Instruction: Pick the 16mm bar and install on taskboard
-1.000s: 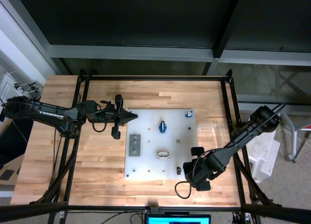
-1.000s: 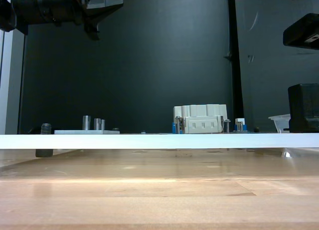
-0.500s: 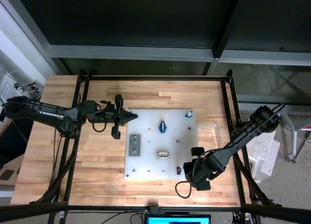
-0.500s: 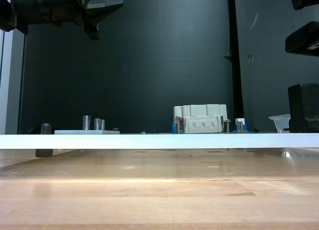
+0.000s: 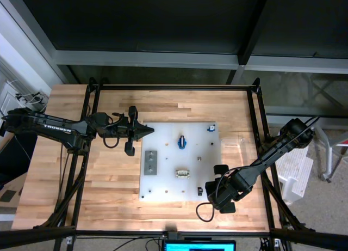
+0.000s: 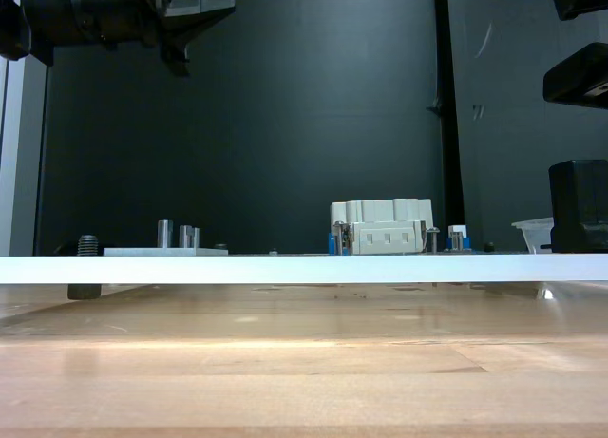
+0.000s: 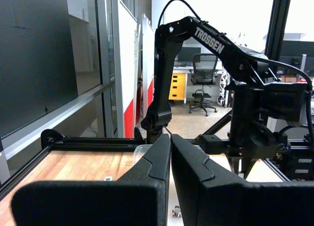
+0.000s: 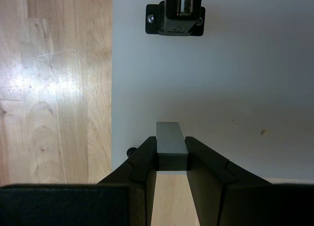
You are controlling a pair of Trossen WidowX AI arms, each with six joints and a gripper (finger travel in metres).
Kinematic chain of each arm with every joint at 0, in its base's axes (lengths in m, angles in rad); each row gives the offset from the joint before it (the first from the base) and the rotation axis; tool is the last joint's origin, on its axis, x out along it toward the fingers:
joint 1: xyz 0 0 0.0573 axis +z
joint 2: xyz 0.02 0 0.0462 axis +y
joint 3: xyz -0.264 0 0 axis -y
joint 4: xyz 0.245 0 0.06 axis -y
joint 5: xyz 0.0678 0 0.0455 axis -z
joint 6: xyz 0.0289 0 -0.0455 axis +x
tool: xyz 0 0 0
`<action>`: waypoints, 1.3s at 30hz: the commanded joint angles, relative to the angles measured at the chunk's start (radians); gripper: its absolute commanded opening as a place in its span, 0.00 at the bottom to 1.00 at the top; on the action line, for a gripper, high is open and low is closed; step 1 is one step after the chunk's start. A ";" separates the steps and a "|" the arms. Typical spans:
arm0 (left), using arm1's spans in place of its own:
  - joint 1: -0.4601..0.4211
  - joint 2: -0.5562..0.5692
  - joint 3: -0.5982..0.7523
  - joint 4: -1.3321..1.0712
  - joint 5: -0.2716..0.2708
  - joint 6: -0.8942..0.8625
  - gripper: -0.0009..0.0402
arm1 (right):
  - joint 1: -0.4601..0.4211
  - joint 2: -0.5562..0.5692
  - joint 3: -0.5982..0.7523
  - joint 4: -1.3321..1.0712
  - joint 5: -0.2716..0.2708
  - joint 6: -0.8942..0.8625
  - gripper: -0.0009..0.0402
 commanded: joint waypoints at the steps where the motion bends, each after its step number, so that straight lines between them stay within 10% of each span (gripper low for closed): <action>1: 0.000 0.000 0.000 0.000 0.000 0.000 0.02 | 0.000 0.001 0.000 0.003 0.000 0.001 0.04; 39: 0.000 0.000 0.000 0.000 0.000 0.000 0.02 | 0.000 -0.002 0.041 -0.060 -0.015 0.037 0.04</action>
